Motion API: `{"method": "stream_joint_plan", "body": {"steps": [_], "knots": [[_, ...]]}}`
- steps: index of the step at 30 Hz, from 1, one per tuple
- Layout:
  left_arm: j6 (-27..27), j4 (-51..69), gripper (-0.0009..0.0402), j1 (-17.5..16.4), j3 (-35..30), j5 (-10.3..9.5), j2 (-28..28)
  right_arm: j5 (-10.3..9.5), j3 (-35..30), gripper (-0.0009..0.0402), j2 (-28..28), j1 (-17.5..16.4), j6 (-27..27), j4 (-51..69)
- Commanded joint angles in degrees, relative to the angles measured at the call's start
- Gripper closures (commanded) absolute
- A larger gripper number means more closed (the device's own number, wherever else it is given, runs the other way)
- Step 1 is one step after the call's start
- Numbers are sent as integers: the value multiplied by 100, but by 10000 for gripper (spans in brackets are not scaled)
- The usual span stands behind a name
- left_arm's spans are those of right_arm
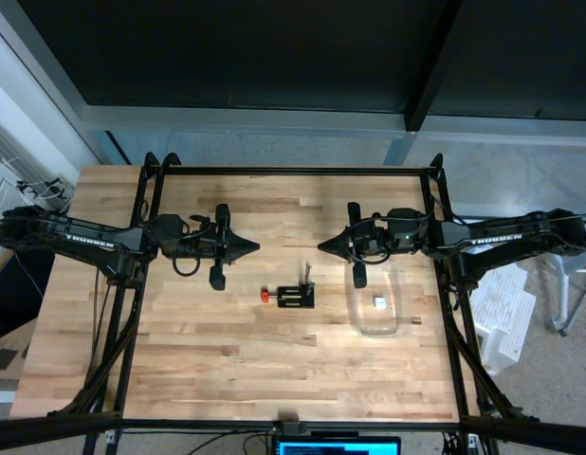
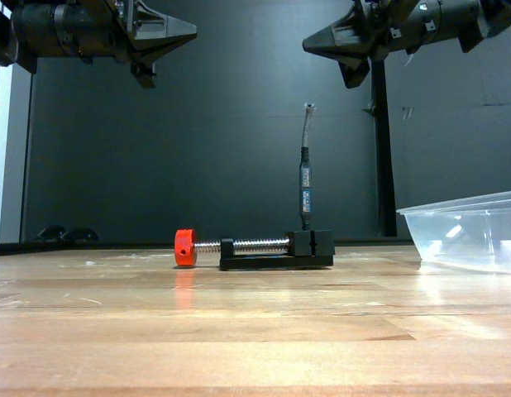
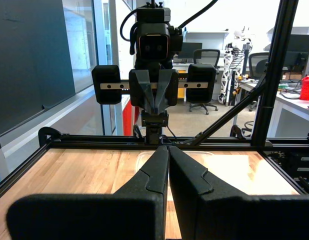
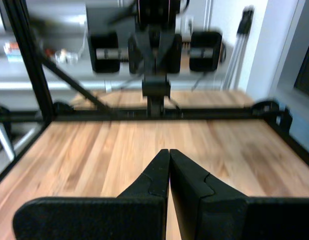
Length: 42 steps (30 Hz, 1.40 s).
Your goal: Remove the USB-C connector from taskboard and place in the container
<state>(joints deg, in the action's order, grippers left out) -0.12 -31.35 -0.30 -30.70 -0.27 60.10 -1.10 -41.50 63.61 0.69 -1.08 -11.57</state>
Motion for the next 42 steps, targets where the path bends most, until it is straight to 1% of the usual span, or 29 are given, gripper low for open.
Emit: {"method": "stream_joint_plan", "body": {"steps": [1,8,9,11,14,21,31,35,36,38,40,42], "knots": [[0,-2,393,0,0,2,0,2,-219,393,-22,-92,15,748],[0,-2,393,0,0,2,0,13,-654,393,-11,-323,0,2096],[0,-2,393,0,0,2,0,57,-717,393,-11,-356,-7,2275],[0,-2,393,0,0,2,2,295,-848,393,-4,-452,-13,2597],[0,-4,393,-2,0,2,0,459,-1051,393,37,-590,-15,2994],[0,-4,393,0,0,2,0,461,-1670,393,385,-723,-22,4183],[0,-2,393,0,0,2,0,457,-2260,390,977,-820,-105,5191],[0,-2,393,-2,0,2,2,527,-2441,370,1233,-874,-260,5416],[0,-2,393,0,0,2,0,597,-2490,362,1296,-885,-289,5469],[0,-2,393,-2,0,2,0,640,-2588,344,1423,-890,-295,5571],[0,-4,393,0,0,2,0,772,-2651,326,1523,-898,-302,5589],[0,-2,393,0,0,2,0,767,-2684,310,1611,-898,-304,5591]]}}
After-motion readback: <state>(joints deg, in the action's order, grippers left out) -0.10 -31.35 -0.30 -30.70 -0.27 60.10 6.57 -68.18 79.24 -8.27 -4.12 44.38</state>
